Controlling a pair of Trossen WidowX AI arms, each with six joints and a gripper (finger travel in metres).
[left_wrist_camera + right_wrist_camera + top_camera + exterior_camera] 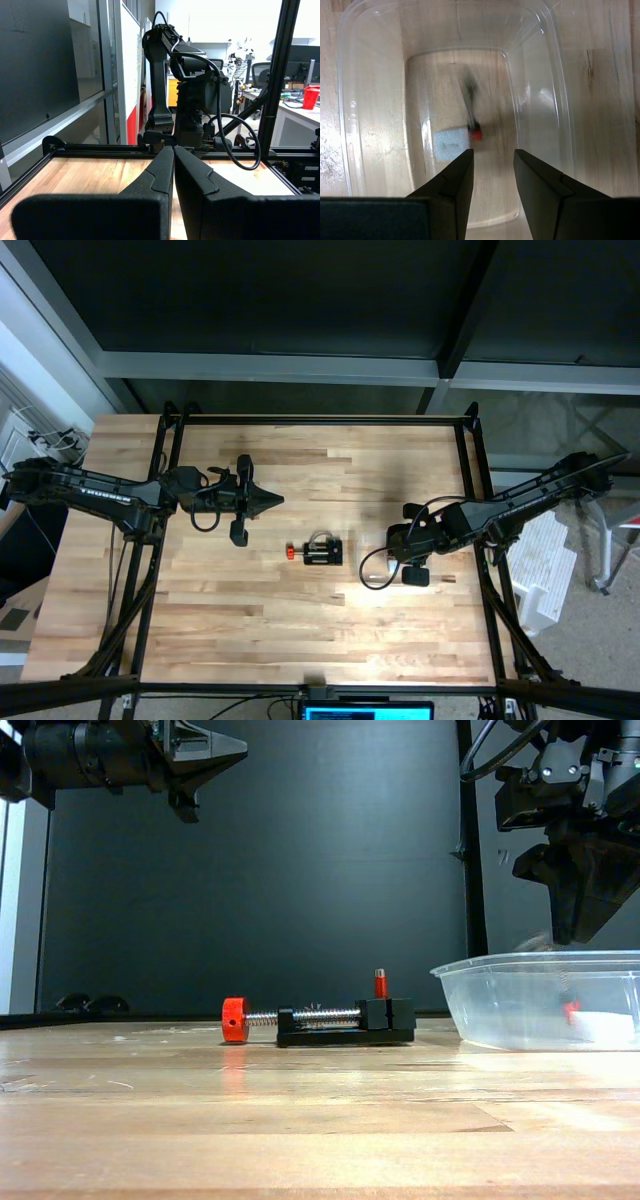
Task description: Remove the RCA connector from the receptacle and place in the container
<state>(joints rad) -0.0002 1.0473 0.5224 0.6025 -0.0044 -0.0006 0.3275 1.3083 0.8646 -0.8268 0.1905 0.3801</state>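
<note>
Pale wooden boards make up the desk (250, 620), with dark panels behind its far edge. Near the middle the receptacle (345, 1018) is seen lying flat, its red-orange knob (234, 1019) turned to the left and a short red post (380, 982) standing up from the block. Just to its right the container (500, 1010) is set on the desk. The RCA connector (472, 117) is found inside it, blurred, its red end beside a small white square chip (450, 144); whether it is resting on the tray floor cannot be told. The right gripper (492, 152) is held above the container, its jaws parted by a narrow gap with nothing between them. The left gripper (173, 148) is held high over the left of the desk, well apart from the work, its jaws pressed together. The task is judged all but done. The connector is judged very light, stiff and smooth, so it may slip or roll; should it need lifting, it would best be gripped across the thicker red end, not by the thin tail.
</note>
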